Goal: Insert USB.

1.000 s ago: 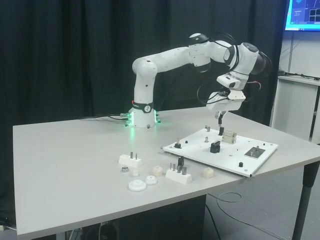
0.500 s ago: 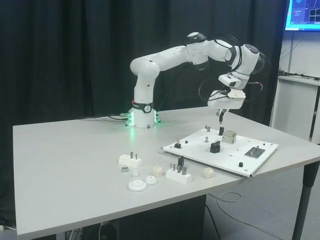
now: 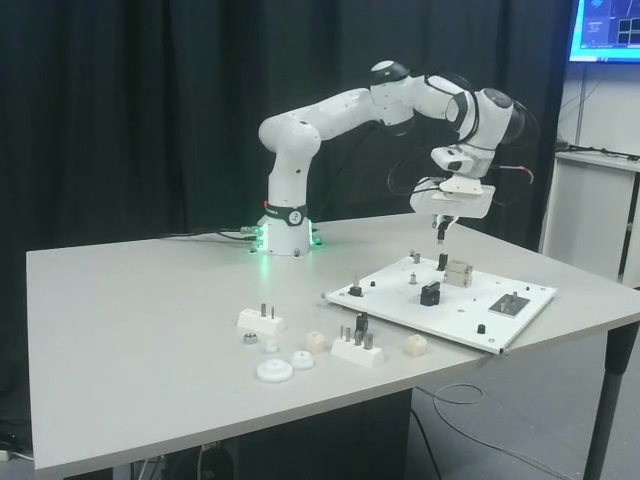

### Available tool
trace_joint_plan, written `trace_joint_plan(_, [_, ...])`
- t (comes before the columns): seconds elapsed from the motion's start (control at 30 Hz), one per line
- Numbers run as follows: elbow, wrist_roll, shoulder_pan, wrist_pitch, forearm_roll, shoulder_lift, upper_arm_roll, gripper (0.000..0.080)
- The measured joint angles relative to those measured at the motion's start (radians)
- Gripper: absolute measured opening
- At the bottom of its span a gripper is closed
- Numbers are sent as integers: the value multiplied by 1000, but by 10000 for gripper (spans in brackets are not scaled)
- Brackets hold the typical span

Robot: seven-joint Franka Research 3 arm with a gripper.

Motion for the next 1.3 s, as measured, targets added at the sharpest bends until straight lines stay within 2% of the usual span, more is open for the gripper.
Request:
trace_joint_plan(0.53, [-64,268,27,-63,110,-11,-7,94])
trace_joint_plan(1.3, [-181,478,111,-73,261,-11,-12,94])
